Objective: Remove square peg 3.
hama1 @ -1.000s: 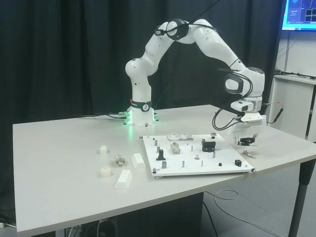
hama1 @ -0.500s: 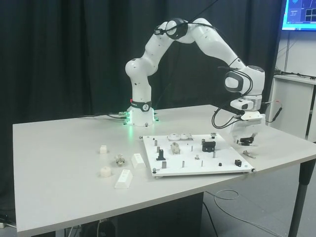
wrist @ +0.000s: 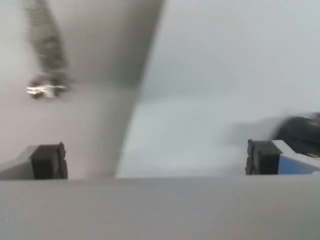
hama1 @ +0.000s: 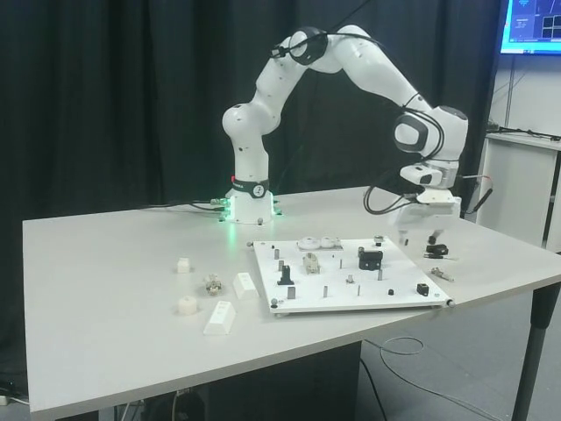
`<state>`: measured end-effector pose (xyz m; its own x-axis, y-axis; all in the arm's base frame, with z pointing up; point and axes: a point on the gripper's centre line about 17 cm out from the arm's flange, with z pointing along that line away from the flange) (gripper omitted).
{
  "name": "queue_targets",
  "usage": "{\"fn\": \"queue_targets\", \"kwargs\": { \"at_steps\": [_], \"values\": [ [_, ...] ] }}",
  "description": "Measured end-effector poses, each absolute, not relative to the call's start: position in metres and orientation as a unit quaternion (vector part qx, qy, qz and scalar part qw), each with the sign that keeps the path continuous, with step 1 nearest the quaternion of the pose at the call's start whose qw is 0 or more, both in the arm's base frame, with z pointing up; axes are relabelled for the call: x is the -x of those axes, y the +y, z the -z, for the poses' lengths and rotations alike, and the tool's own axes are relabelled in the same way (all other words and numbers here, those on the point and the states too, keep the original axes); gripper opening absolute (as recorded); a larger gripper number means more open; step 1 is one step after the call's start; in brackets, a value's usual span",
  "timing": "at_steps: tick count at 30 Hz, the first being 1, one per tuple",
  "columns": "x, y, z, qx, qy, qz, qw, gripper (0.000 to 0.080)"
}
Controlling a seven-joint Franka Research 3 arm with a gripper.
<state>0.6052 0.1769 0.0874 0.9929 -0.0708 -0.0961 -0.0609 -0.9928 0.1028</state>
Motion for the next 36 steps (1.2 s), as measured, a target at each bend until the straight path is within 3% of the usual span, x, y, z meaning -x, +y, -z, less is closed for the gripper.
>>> {"fn": "queue_targets", "kwargs": {
  "at_steps": [8, 14, 28, 36],
  "values": [
    [-0.595, 0.129, -0.108, -0.994, -0.041, 0.069, 0.078, 0.0800],
    [-0.586, 0.092, -0.117, -0.992, -0.043, 0.076, 0.087, 0.0800],
    [-0.567, -0.007, -0.126, -0.991, -0.067, 0.074, 0.093, 0.0800],
    [-0.556, -0.064, -0.124, -0.992, -0.075, 0.062, 0.079, 0.0800]
  ]
}}
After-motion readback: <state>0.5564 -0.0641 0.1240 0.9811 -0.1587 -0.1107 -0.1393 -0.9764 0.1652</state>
